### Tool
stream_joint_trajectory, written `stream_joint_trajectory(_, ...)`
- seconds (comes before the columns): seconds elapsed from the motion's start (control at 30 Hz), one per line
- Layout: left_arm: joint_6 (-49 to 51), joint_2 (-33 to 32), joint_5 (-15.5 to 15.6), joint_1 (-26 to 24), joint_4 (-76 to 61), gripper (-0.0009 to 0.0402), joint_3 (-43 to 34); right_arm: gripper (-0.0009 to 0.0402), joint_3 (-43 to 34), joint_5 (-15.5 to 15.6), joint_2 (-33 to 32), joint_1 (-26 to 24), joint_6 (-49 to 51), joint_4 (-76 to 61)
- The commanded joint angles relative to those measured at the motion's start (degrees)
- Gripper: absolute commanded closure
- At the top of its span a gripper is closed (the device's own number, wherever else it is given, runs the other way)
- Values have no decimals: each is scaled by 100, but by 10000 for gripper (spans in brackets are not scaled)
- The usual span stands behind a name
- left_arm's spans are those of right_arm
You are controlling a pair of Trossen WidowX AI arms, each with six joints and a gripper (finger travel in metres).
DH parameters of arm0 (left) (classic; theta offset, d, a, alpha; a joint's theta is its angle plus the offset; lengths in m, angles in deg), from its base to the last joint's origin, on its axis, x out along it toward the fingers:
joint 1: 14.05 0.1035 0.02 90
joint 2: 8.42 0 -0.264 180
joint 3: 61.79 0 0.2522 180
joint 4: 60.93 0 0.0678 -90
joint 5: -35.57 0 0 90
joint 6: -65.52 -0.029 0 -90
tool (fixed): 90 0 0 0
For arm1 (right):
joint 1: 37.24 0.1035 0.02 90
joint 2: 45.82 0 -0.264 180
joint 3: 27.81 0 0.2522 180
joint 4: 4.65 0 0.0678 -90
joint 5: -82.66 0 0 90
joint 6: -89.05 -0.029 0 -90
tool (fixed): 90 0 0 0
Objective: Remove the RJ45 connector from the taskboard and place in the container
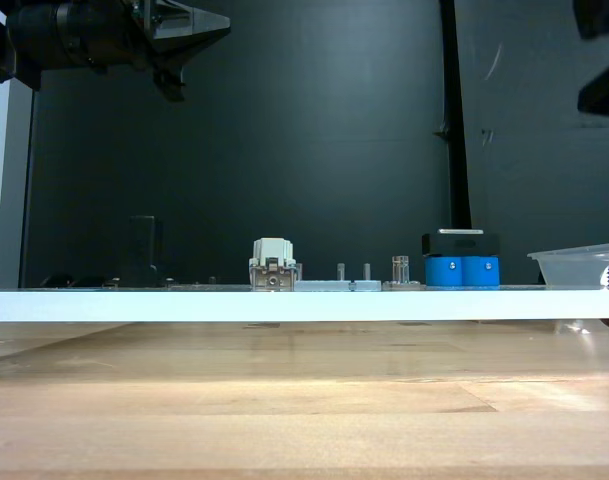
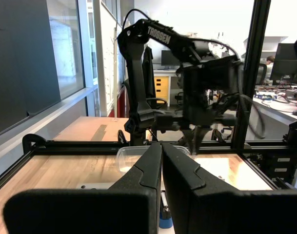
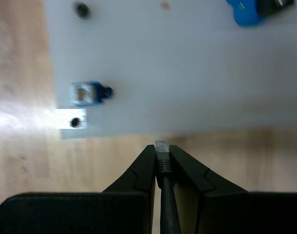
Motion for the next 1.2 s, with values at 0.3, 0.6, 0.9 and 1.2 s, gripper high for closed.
stream_joint_trajectory(0.3,0,-2,0,2,0,393,0,283,907,146,538,-284,-553,-98)
stream_joint_trajectory(0.6,0,-2,0,2,0,393,0,162,914,151,590,-446,-621,-98)
stream_joint_trajectory(0.9,0,-2,0,0,0,393,0,139,476,186,625,-522,-433,-166)
stream_joint_trajectory(1.2,0,-2,0,0,0,393,0,167,-225,-450,916,-1016,688,496)
